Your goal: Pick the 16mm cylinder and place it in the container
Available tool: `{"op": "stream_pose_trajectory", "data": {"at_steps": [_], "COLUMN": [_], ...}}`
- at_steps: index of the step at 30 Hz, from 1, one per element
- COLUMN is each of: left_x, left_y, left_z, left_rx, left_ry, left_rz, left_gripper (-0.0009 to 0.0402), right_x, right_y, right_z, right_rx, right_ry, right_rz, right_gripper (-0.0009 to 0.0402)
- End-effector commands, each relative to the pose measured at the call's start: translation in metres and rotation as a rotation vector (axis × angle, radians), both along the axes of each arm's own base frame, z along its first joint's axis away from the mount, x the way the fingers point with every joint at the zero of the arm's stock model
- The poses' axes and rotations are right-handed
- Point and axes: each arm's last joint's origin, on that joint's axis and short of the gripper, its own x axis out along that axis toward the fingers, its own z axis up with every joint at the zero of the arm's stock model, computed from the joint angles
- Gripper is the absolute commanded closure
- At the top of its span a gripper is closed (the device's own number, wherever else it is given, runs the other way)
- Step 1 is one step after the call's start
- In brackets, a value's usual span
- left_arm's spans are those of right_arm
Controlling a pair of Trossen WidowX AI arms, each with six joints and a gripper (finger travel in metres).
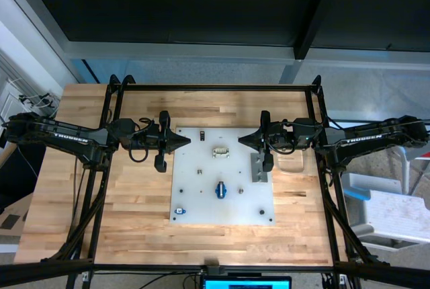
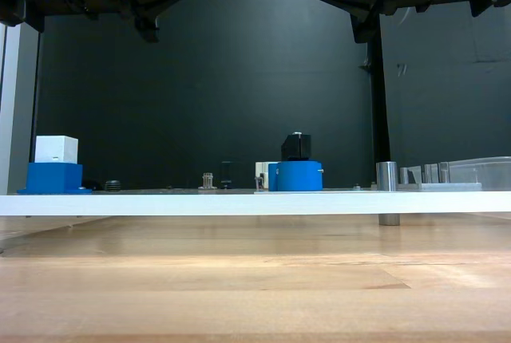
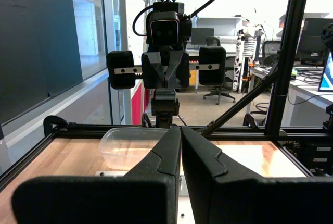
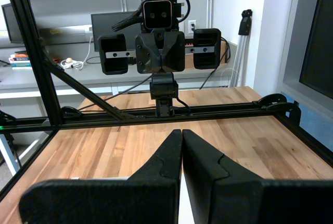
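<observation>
The 16mm cylinder (image 1: 240, 191) is a small silver peg standing upright on the white board (image 1: 201, 198), just right of the blue knob (image 1: 220, 189). In the low view the cylinder (image 2: 386, 175) stands alone, untouched. The clear container (image 1: 290, 162) sits on the wood just off the board's right edge; it also shows as a see-through tub (image 3: 130, 146) in the left wrist view. My left gripper (image 1: 185, 140) hovers high over the board's left edge, shut and empty. Facing it, my right gripper (image 1: 243, 138) hovers over the board's far right part, shut and empty.
A grey rectangular block (image 1: 259, 167) lies on the board below the right gripper. A blue base with a white cube (image 1: 179, 211) sits at the board's near left corner. A small silver fitting (image 1: 220, 152) and a black part (image 1: 201, 134) stand farther back. A black frame surrounds the table.
</observation>
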Motion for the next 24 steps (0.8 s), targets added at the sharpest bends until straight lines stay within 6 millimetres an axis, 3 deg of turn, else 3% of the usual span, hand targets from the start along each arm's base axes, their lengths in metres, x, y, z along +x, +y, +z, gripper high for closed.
{"op": "stream_pose_trajectory", "data": {"at_steps": [1, 10, 16, 24], "left_x": [0.0, 0.0, 0.0, 0.0], "left_y": [0.0, 0.0, 0.0, 0.0], "left_z": [0.0, 0.0, 0.0, 0.0], "left_rx": [0.0, 0.0, 0.0, 0.0], "left_ry": [0.0, 0.0, 0.0, 0.0], "left_rz": [0.0, 0.0, 0.0, 0.0], "left_gripper": [0.0393, 0.0393, 0.0393, 0.0393], "right_x": [0.0, 0.0, 0.002, 0.003], "right_y": [0.0, 0.0, 0.0, 0.0], "right_z": [0.0, 0.001, 0.014, 0.034], "right_rx": [0.002, 0.02, 0.032, 0.03], "right_ry": [0.0, -0.004, -0.03, 0.188], "right_rz": [0.001, 0.009, 0.009, 0.005], "right_gripper": [0.0393, 0.0393, 0.0393, 0.0393]}}
